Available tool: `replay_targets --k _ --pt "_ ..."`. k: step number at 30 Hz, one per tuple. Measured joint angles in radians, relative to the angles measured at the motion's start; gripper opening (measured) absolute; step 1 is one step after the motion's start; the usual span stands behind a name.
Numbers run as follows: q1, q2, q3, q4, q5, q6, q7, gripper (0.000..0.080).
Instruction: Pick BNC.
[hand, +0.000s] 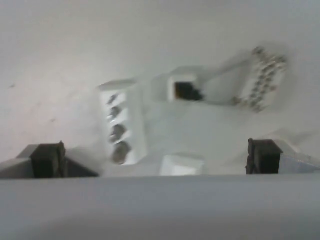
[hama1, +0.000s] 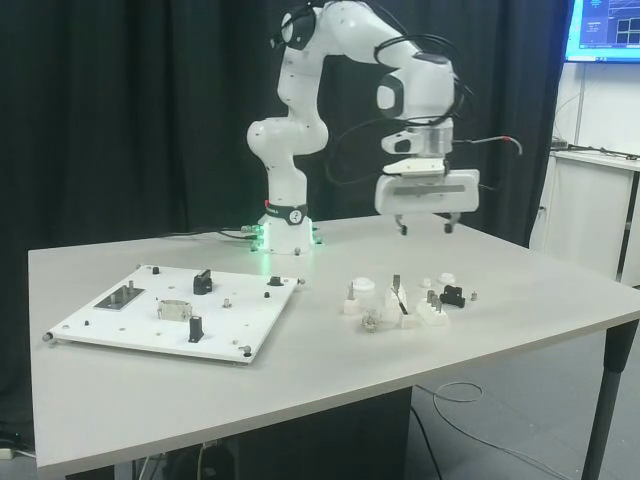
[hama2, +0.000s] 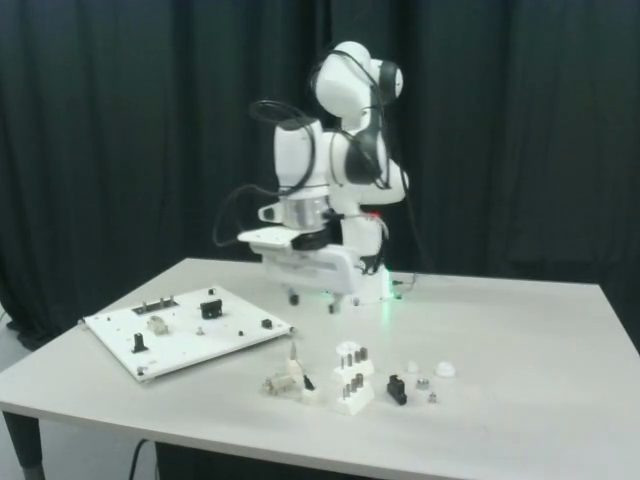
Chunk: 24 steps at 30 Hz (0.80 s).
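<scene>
I have the gripper (hama1: 425, 226) hanging well above the grey worktop (hama1: 520, 290), its fingers (hand: 47, 160) spread wide and holding nothing. The landmark I steer by is the white block with four round sockets (hand: 121, 122), which I take for the BNC holder; in the room views it sits in the small cluster of parts (hama2: 350, 385) near the worktop's front edge. In the wrist view the block lies between the two fingertips, far below them. Just beside that block is a small white housing with a dark square opening (hand: 184, 89), and beyond it a tilted white connector with rows of pins (hand: 262, 80). A white board with fixtures (hama1: 175, 305) lies well apart from the block, toward the other end of the worktop.
</scene>
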Motion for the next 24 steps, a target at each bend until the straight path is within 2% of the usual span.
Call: replay_targets --k 11,24 --pt "0.091 0.031 0.021 0.004 0.0 0.03 0.174 0.0802" --pt "0.183 0.072 0.022 0.007 0.0 0.067 0.403 0.0802"
